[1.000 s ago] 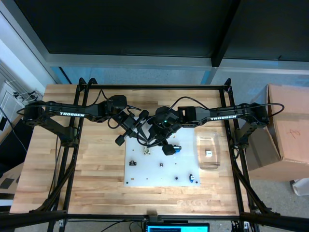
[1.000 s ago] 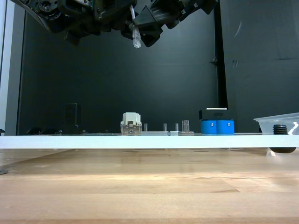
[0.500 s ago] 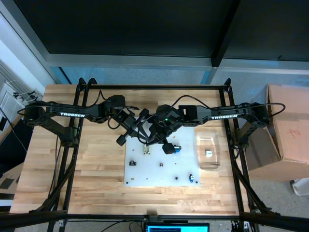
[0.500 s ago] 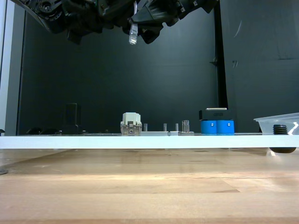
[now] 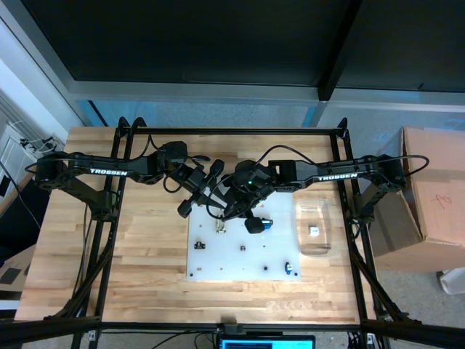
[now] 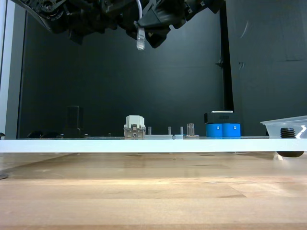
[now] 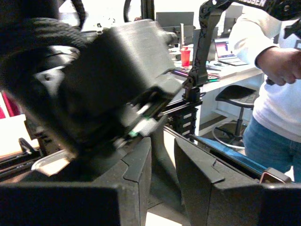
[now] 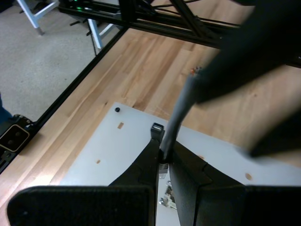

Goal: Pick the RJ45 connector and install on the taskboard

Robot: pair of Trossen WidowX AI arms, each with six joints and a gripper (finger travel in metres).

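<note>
The RJ45 connector [image 6: 140, 42], a clear plug on a grey cable, hangs plug-down high above the white taskboard [image 5: 211, 263], clear of any seat. My right gripper [image 8: 162, 160] is shut on the plug's upper end, above the board's left half [image 5: 227, 209]. The cable runs up to my left gripper [image 5: 211, 198], which faces the right one closely. The fingers [image 7: 141, 165] of the left gripper stand a narrow gap apart, shut on the cable. A beige socket block [image 6: 135, 127] stands on the board below the plug.
Blue parts [image 6: 222, 129] and small posts stand on the board's right side. A clear tray [image 5: 314, 227] with a small white piece lies right of the board. A cardboard box [image 5: 429, 196] sits off the table's right edge. Black frame rails ring the table.
Both grippers shifted slightly together. The hanging plug rose and swung a little left half a second ago, then came back down to about where it was.
</note>
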